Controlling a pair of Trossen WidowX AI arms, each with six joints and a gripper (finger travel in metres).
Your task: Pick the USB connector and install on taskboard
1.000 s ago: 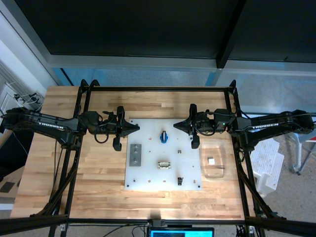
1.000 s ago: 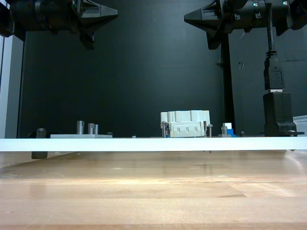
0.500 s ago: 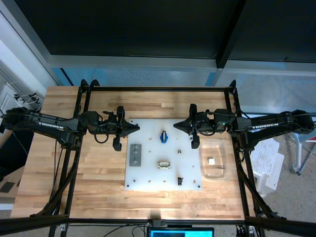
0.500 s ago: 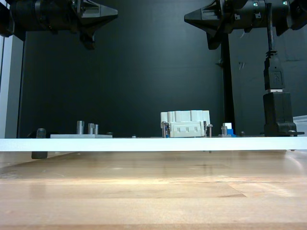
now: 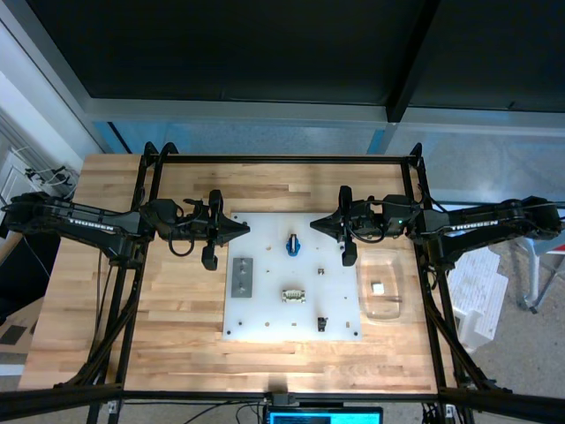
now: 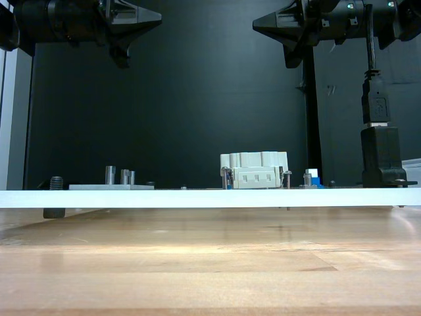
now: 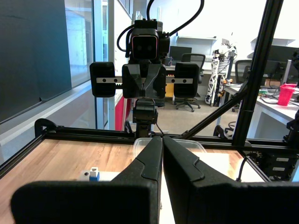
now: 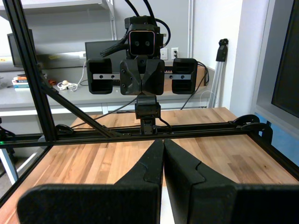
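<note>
The white taskboard lies in the middle of the table; its near edge runs across the low view. The USB connector stands upright as a dark plug near the board's front right, and looms large in the low view. My left gripper hangs high over the board's far left corner, shut and empty, its fingers pressed together. My right gripper faces it from over the far right part of the board, also shut and empty. Both are well above and behind the connector.
On the board sit a grey metal block, a blue part and a beige multi-pin socket. A clear plastic tray holding a small white chip lies right of the board. A black frame surrounds the table.
</note>
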